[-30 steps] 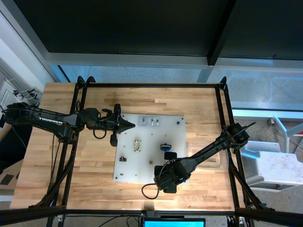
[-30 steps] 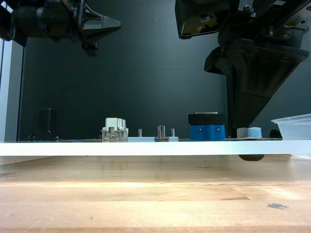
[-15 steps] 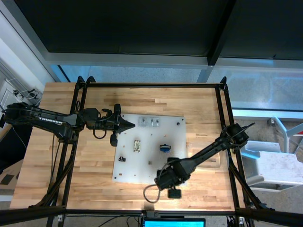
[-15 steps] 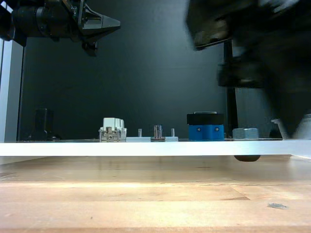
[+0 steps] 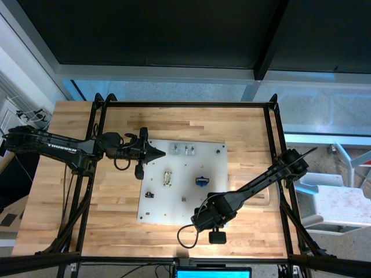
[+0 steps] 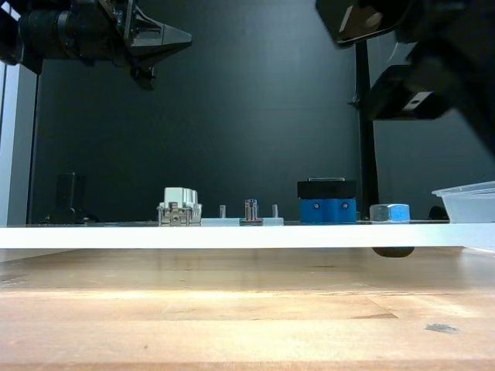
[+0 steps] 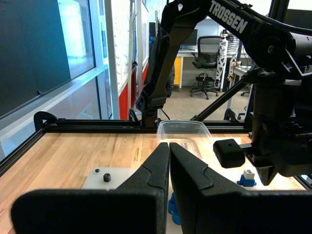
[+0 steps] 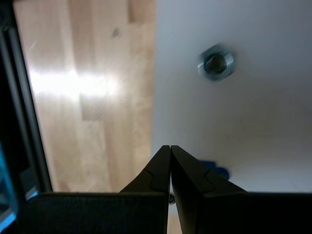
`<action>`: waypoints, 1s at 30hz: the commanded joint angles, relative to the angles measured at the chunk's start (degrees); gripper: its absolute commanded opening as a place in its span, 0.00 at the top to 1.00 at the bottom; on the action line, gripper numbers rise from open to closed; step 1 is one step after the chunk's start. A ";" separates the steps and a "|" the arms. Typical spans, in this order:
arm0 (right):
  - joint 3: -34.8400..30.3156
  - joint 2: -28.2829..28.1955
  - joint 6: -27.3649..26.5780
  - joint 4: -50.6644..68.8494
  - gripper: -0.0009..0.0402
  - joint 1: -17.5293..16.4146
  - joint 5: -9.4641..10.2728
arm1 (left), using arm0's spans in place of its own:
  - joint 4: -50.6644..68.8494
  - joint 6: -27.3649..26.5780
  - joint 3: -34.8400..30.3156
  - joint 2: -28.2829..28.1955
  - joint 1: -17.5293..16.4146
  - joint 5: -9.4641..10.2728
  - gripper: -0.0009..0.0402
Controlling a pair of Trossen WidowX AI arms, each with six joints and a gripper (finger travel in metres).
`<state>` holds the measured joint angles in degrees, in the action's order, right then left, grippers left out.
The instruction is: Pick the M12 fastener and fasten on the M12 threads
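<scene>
Fingers (image 7: pixel 155 168) pressed together and holding nothing, the left gripper (image 5: pixel 159 154) hangs high over the far left edge of the white board (image 5: pixel 174 200), well apart from everything on it.

On the board, going rightward in the low view, stand a grey connector block (image 6: pixel 179 208), a thin silver post (image 6: pixel 250 210) and a blue fitting with a black cap (image 6: pixel 328 202).

Just right of that fitting sits the M12 nut (image 6: pixel 389 212), a small silver hexagon, squat and bright. No ribs show beneath it. From the right wrist view it lies flat on the white surface with a dark core filling its bore, so it appears to be on its stud, run low. In the high view it is too small to make out beside the right arm.

The right gripper (image 8: pixel 170 147) is raised above the board's near right edge and points down. Its two fingers meet tip to tip with nothing between them, and the nut lies apart from them.

Farther right the clear tray (image 5: pixel 255 200) rests on the wooden table (image 5: pixel 87 208), beside the board. In the low view its wall rises just right of the nut, yet the nut stands on the board, not in the tray.
</scene>
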<state>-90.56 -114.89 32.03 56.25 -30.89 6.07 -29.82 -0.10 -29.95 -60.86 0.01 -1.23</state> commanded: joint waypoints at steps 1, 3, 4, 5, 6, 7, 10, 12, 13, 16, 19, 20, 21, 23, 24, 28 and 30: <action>-0.02 0.15 0.09 -0.35 0.98 -0.11 -2.12 | -0.07 0.00 0.00 0.02 -0.02 -0.02 0.98; -0.02 0.17 0.07 -0.90 0.98 -0.11 -3.72 | -0.02 0.00 0.00 0.00 0.00 -0.02 0.98; -0.02 0.17 0.07 -1.16 0.98 -0.11 -4.59 | 0.00 0.00 0.00 0.00 0.00 -0.02 0.98; -0.02 0.17 0.07 -1.42 0.98 -0.11 -5.07 | 0.00 0.00 0.00 0.00 -0.02 -0.02 0.98; -0.02 0.17 0.04 -1.55 0.98 -0.11 -5.11 | -0.02 0.00 0.00 0.00 -0.02 -0.02 0.98; -0.02 0.17 0.09 -1.55 0.98 -0.11 -5.11 | -0.04 0.00 0.00 0.00 0.00 -0.02 0.98; -0.02 0.17 0.07 -1.62 0.98 -0.11 -5.20 | -0.02 0.00 0.00 0.00 0.00 -0.02 0.98; -0.02 0.17 0.07 -1.62 0.98 -0.11 -5.18 | -0.02 0.00 0.00 0.00 -0.02 -0.02 0.98; -0.02 0.17 0.09 -1.64 0.98 -0.11 -5.18 | -0.02 0.00 0.00 0.00 0.00 -0.02 0.98; 0.00 0.17 0.17 -1.62 0.98 -0.13 -5.16 | -0.02 0.00 0.00 0.00 0.00 -0.02 0.98; -0.02 0.17 0.35 -1.64 0.98 -0.11 -5.20 | -0.02 0.00 0.00 0.00 -0.02 -0.02 0.98; 0.00 0.17 0.35 -1.62 0.98 -0.11 -5.22 | -0.02 0.00 0.00 0.00 0.00 -0.02 0.98; 0.00 0.17 0.35 -1.62 0.98 -0.11 -5.33 | -0.02 0.00 0.00 0.00 0.00 -0.02 0.98; 0.00 0.22 0.35 -1.60 0.98 -0.11 -6.51 | -0.02 0.00 0.00 0.00 -0.02 -0.02 0.98; 0.00 0.37 0.37 -1.62 0.98 -0.11 -7.10 | -0.02 0.00 0.00 0.00 0.00 -0.02 0.98; 0.00 0.94 0.35 -1.66 0.98 0.00 -8.59 | -0.02 0.00 0.00 0.00 0.00 -0.02 0.98; 0.00 1.46 0.52 -1.68 0.98 0.00 -10.27 | -0.02 0.00 0.00 0.00 -0.02 -0.02 0.98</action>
<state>-90.56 -113.73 32.47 54.63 -30.87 -3.20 -29.85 -0.10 -29.95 -60.84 0.01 -1.23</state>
